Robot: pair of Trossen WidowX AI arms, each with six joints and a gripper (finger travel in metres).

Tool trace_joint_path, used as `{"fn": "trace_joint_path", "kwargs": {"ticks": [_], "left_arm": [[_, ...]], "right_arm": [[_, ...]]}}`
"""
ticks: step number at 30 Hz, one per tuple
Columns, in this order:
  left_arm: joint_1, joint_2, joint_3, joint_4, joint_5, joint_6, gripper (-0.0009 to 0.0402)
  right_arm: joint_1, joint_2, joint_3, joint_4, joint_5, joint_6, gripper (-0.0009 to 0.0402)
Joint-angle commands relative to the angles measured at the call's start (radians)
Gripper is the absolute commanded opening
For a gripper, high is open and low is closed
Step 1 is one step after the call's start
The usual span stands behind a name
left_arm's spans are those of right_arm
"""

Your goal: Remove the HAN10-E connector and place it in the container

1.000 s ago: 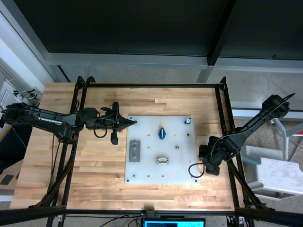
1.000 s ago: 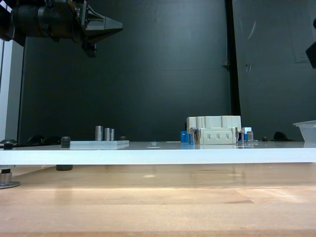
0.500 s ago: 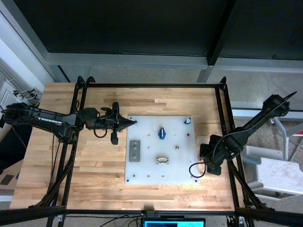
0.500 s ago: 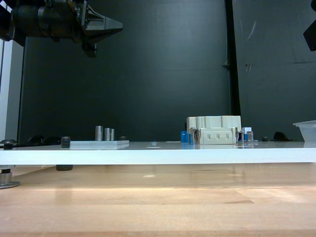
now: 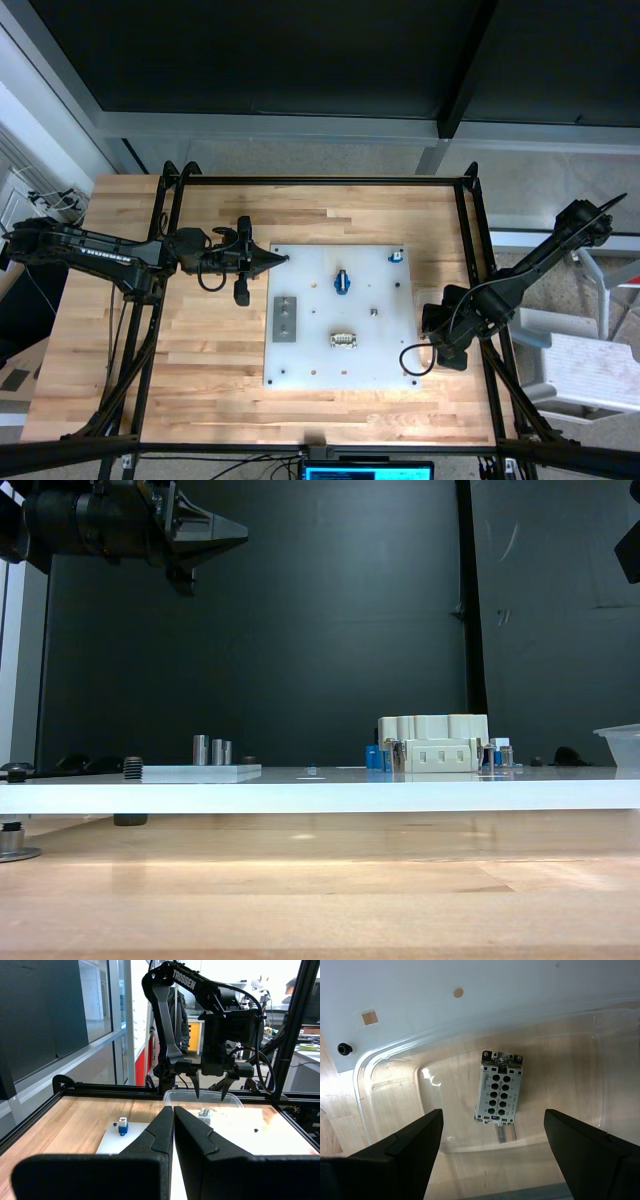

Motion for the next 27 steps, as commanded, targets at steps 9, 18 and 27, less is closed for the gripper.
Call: {"fn": "trace_joint_path", "kwargs": {"ticks": [9, 18, 27], "left_arm": [[0.000, 0.000, 0.000, 0.000, 0.000, 0.000, 0.0000], [0.000, 0.000, 0.000, 0.000, 0.000, 0.000, 0.0000], [0.000, 0.000, 0.000, 0.000, 0.000, 0.000, 0.0000]], "right_arm": [[0.002, 0.000, -0.001, 0.001, 0.000, 0.012, 0.0283], [0.002, 0.000, -0.001, 0.001, 0.000, 0.012, 0.0283], [0.003, 0.000, -0.001, 0.001, 0.000, 0.027, 0.0283]]}}
